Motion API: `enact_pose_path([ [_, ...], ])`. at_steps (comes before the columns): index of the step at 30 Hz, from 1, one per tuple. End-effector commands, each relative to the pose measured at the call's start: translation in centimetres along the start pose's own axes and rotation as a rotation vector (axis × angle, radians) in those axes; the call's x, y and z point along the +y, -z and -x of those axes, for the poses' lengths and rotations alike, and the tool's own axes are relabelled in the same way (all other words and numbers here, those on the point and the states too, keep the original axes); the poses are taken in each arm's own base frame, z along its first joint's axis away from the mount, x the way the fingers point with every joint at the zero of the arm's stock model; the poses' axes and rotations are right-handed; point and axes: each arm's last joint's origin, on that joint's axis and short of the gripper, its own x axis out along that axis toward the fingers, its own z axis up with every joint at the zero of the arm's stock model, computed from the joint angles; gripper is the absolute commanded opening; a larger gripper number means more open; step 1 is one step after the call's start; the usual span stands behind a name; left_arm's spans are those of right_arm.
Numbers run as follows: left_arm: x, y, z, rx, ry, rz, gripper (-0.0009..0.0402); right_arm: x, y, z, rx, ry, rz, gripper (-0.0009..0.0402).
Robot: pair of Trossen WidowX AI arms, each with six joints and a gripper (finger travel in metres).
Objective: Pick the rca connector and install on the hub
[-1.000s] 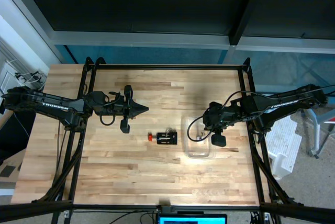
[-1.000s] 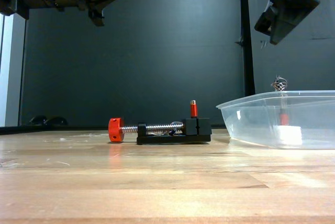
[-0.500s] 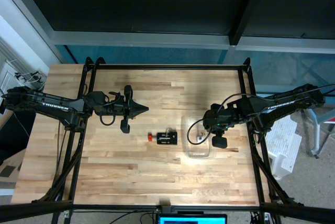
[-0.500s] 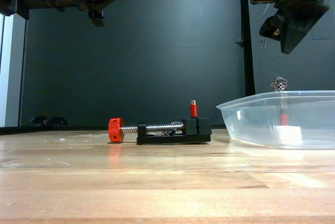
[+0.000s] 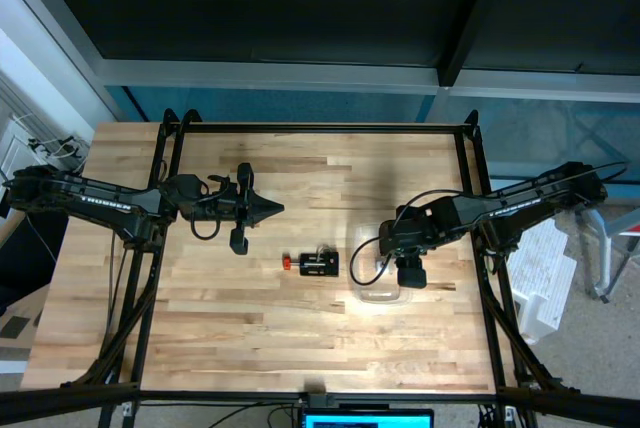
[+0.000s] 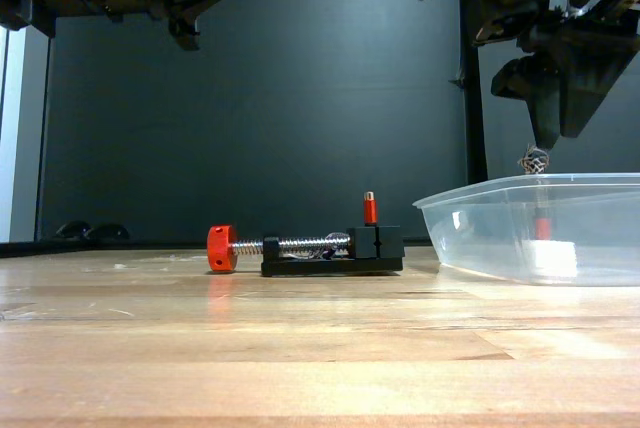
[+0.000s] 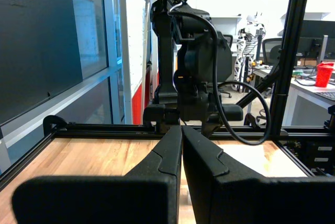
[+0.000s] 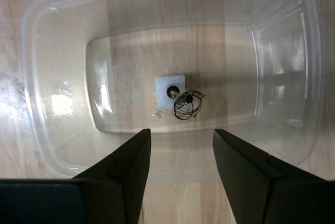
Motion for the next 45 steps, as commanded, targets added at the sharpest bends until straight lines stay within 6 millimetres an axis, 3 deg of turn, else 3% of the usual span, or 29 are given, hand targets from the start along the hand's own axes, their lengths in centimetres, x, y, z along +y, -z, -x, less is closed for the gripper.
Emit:
enact_pose_path([
  [1,0.0,0.0,0.0,0.0,0.0,0.0,0.0,0.1,-0.2,-0.6,0.017,0.005,0.002,0.0175],
  [45,0.0,0.0,0.0,0.0,0.0,0.0,0.0,1.0,-1.3,-5.4,0.009,0.026,-0.005,0.0173],
])
